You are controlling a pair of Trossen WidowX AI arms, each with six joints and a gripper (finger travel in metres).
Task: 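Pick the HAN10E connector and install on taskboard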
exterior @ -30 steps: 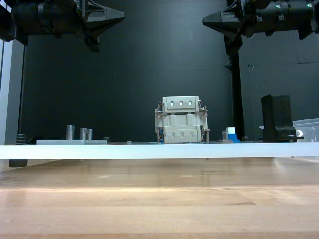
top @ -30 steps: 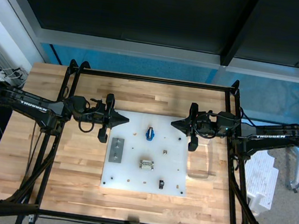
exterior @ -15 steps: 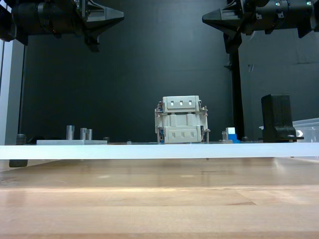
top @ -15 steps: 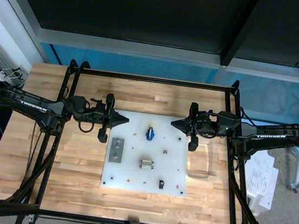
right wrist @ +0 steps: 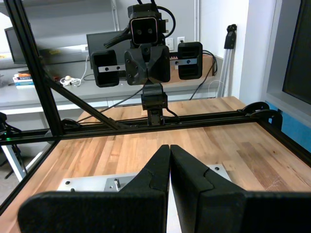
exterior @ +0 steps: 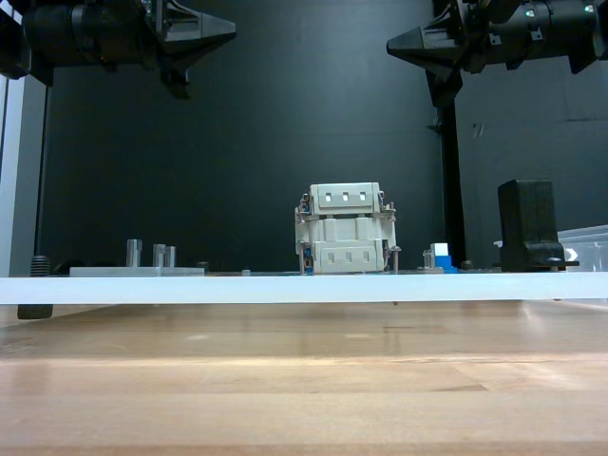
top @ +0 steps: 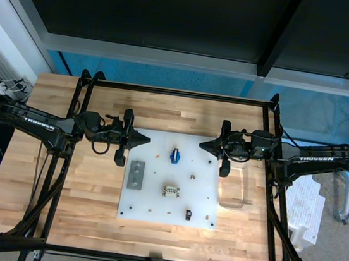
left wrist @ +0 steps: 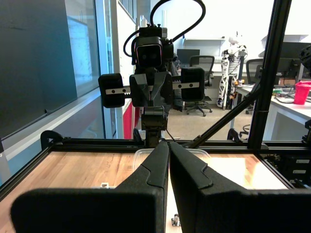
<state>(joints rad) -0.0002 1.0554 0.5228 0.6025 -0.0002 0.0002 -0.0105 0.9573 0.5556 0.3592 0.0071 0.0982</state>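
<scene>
Wooden tabletop (top: 63, 206) carries the white taskboard (top: 146, 203), the HAN10E connector (top: 170, 192) upright near its middle, while the left gripper (top: 148, 140) and right gripper (top: 201, 144), fingers pressed together and empty, hover high above its far corners, well apart.

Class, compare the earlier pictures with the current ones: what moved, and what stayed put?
The right pincer, shut above the far right corner of the taskboard, dipped very slightly; nothing was gripped or released. The left pincer, shut above the far left corner, and the HAN10E connector, standing on the board, stayed put.
</scene>
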